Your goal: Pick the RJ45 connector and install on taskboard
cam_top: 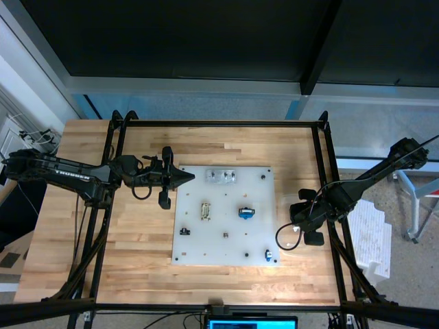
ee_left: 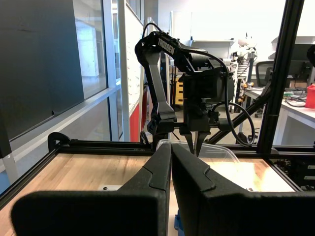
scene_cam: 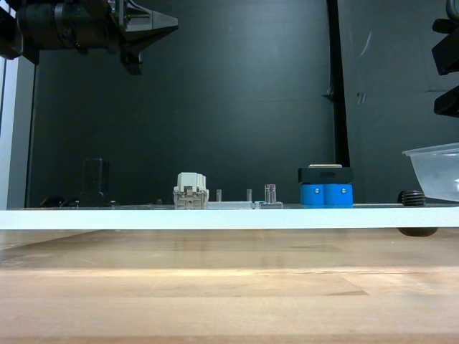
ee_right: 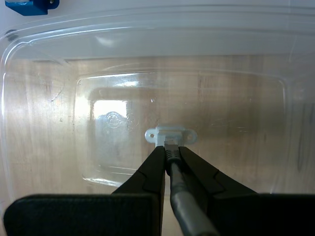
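Over clear plastic tray, right hand pinches grey RJ45 connector; left hand clenched above taskboard.

A light wooden plank table top spreads below the left gripper and the right gripper, and a black metal tube frame encloses it. Outward from the right gripper, past the table edge, lies a pale speckled floor. Far ahead of the left gripper stand tall glass window panes and a brightly lit office with a white desk. Beyond both grippers rises a dark matte wall.
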Robot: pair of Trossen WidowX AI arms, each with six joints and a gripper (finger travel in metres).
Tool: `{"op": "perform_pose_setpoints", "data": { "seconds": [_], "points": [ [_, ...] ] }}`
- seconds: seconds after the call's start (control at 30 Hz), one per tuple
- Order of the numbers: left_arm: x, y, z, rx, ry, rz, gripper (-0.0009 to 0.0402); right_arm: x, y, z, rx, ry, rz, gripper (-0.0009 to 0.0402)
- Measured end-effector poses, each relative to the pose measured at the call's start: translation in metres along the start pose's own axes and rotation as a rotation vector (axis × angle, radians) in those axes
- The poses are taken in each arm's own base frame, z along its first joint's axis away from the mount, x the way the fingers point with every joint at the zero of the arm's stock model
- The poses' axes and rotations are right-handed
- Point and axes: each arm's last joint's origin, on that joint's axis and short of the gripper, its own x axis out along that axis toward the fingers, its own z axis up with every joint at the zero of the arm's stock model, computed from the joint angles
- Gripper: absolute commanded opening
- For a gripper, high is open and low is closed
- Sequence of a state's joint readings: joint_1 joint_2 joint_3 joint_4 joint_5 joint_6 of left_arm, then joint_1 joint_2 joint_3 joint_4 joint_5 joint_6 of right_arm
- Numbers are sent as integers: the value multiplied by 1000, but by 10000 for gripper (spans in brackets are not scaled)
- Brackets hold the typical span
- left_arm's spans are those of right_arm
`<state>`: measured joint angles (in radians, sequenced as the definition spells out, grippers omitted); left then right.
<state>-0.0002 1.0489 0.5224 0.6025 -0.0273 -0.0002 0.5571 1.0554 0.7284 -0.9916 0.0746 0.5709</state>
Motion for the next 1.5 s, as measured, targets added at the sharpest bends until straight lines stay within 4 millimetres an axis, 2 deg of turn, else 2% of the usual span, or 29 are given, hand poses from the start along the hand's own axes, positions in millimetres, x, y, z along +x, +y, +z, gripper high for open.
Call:
{"op": "perform_pose_setpoints", "data": {
  "seconds": [0.93,1.3,1.5],
  "points": [
    [0,0,0,0,0,0,0,24,1,-3,-6,-7,-7,0],
    [0,0,0,0,0,0,0,25,3,-4,-19,-2,-7,0],
    [0,0,0,0,0,0,0,14,8,3,-20,-30,14,0]
  ]
}}
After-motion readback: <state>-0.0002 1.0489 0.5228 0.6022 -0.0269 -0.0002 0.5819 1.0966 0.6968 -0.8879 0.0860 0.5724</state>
